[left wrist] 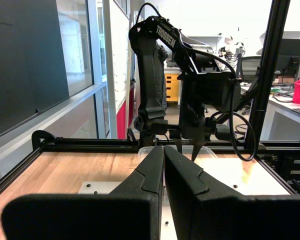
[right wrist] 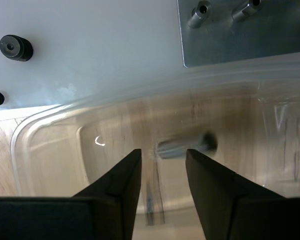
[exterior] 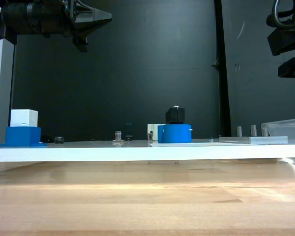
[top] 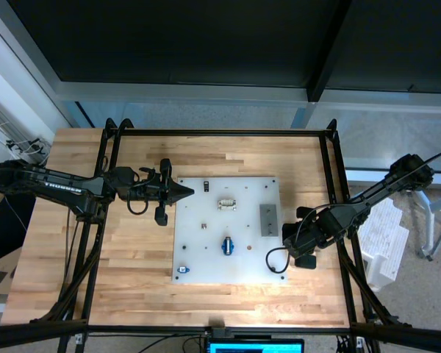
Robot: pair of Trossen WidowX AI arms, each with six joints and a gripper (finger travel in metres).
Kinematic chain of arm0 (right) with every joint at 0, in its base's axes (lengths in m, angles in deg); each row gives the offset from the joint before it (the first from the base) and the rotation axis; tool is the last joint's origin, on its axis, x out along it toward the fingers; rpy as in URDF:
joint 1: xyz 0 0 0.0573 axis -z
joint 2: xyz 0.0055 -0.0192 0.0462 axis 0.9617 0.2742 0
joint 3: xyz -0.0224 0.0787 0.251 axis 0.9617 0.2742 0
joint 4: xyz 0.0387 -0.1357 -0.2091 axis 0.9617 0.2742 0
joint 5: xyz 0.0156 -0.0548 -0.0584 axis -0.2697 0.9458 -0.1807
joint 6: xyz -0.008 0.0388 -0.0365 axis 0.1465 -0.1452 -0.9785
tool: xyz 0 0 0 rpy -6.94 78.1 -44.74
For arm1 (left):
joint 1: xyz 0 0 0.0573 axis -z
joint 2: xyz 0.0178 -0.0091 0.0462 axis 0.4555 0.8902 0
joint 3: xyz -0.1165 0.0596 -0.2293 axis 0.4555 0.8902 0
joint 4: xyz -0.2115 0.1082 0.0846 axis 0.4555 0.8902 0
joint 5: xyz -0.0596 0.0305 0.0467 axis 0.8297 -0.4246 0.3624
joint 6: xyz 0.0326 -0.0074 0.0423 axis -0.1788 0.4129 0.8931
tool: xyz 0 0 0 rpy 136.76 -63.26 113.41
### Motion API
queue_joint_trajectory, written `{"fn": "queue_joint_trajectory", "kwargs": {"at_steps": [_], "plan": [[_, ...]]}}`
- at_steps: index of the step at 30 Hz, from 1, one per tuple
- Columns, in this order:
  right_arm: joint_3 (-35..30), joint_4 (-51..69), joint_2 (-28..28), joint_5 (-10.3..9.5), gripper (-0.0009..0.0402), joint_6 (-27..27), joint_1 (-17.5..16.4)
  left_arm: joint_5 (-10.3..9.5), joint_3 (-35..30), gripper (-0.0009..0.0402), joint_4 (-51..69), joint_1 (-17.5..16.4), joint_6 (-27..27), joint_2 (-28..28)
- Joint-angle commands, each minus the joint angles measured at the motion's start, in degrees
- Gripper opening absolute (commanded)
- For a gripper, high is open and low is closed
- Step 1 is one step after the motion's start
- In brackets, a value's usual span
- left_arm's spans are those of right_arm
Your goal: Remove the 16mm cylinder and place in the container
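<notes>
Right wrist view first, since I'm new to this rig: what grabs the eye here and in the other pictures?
The 16mm cylinder lies on its side inside the container, with the open right gripper above it. The left gripper, shut, hangs high over the left edge of the white board.

So the wooden counter [top: 95, 243] has a black metal frame [top: 220, 133] around it and a white square board [top: 206, 250] lying in the middle. A grey metal block [top: 268, 219] sits near the board's right edge, with two short pegs [right wrist: 200, 11] sticking up out of it. A round blue part [top: 227, 246] with a black top is near the board's middle, and a blue base carrying a white cube [top: 182, 271] sits at the near left corner. There's a small beige plug [top: 226, 204] toward the far side, plus a black knob [right wrist: 16, 47] on the board. A lit screen [top: 255, 346] peeks in at the near edge, and some papers [top: 388, 228] lie off to the right.
</notes>
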Motion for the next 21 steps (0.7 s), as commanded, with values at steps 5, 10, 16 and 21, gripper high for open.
{"fn": "queue_joint_trajectory", "kwargs": {"at_steps": [5,10,16,21], "plan": [[-1.0,0.1,-0.1,0.24,0.0173,-0.7,0.2,0.00,0.0,0.0000,0.0,0.0,0.0,0.0],[-3.3,0.1,-0.4,1.07,0.0184,-1.9,2.3,0.02,0.0,0.0000,0.0,0.0,0.0,0.0],[-8.0,0.0,-0.7,1.07,0.0183,-8.1,7.8,0.02,0.0,0.0000,0.0,0.0,0.0,0.0],[-10.5,-4.4,-0.7,1.07,0.0168,-14.3,12.7,0.02,0.0,0.0000,0.0,0.0,0.0,0.0]]}}
